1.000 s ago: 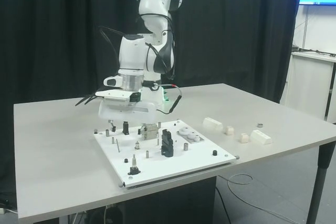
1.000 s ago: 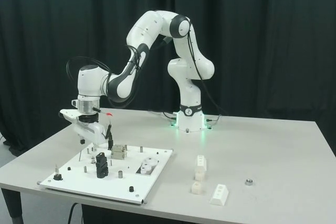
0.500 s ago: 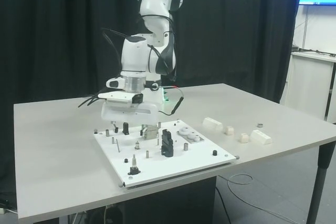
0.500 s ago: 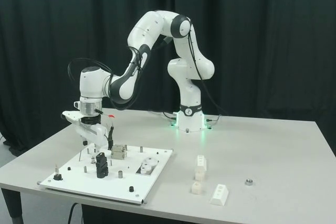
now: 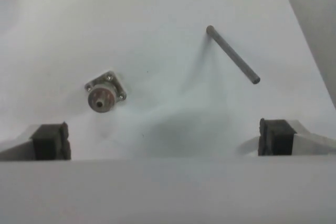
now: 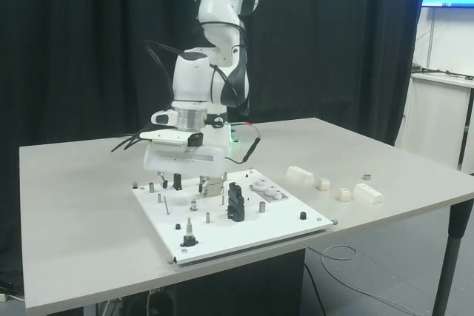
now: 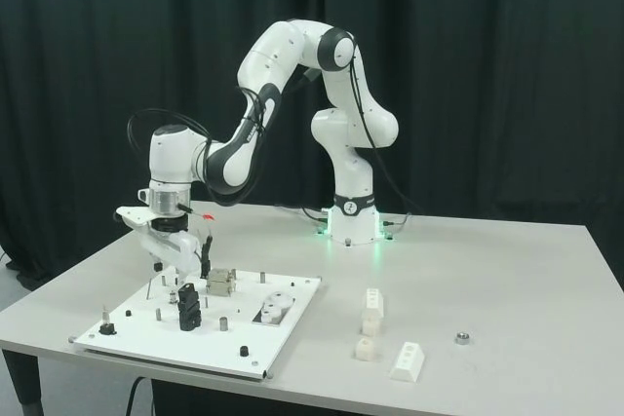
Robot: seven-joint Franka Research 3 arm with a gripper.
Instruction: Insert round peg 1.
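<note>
Backdrop: black curtain hanging behind a grey table [image 7: 507, 270]; arm base sitting at the table's far edge in the second room view, green light glowing at its foot
Board: white board [image 6: 266, 221] lying flat at the table's front edge in the first room view, carrying small posts and fixtures
Arm: white arm [image 7: 283, 56] reaching from the base out over the board's far corner
Gripper: gripper [image 5: 163, 139] hovering above the board and pointing down, fingers spread wide, gripping nothing; black pads [image 5: 51, 141] showing at both sides of the wrist view with bare board between them
Round peg 1: thin grey round peg [image 5: 232, 54] standing in the board near its edge, leaning in the wrist view; sitting clear of both fingers, nothing touching it; same thin pin [image 6: 167, 204] showing near the board's far-left corner in the first room view
Connector: small grey socket on a square flange [image 5: 105, 95] sitting on the board, well apart from the peg
Other board parts: black block [image 6: 235, 202] standing near the board's middle; black-footed post [image 6: 189, 236] standing near the front edge
Loose parts: white blocks [image 7: 373, 303] and a small grey ring [image 7: 463, 338] lying on the table beside the board, toward the front edge
</note>
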